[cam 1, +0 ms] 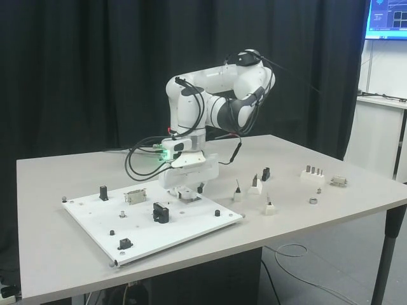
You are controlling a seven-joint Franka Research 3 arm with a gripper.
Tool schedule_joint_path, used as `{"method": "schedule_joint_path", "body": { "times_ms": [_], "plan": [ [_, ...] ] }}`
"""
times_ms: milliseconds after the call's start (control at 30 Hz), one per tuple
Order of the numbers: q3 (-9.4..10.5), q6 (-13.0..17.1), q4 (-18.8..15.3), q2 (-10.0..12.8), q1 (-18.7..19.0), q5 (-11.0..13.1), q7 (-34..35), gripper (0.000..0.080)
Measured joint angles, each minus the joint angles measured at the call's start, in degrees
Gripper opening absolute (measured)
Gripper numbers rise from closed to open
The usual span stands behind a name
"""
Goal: Insert small gear.
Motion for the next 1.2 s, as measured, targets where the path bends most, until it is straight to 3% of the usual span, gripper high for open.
{"method": "schedule_joint_path", "body": {
  "times_ms": [33, 67, 267, 300, 433, 467, 767, 800, 967, 1200],
  "plan": [
    [0.01, 0.05, 0.00, 0.00, 0.04, 0.00, 0.00, 0.0800],
    [0.01, 0.09, 0.00, 0.00, 0.09, 0.01, 0.00, 0.0668],
    [-0.03, 0.45, 0.00, 0.00, 0.48, 0.18, 0.00, 0.0668],
    [-0.05, 0.49, 0.00, 0.00, 0.55, 0.22, 0.00, 0.0452],
    [-0.07, 0.22, 0.01, -0.08, 1.08, 0.34, 0.13, 0.0452],
    [-0.09, 0.24, -0.01, -0.07, 1.24, 0.33, 0.19, 0.0262],
    [-0.09, 0.60, -0.32, -0.05, 1.53, 0.37, 0.42, 0.0262],
    [-0.08, 0.62, -0.32, -0.05, 1.53, 0.38, 0.42, 0.0193],
    [-0.02, 0.72, -0.33, -0.05, 1.53, 0.44, 0.05, 0.0193],
    [0.11, 0.85, -0.37, -0.05, 1.52, 0.60, -5.76, 0.0193]
  ]
}}
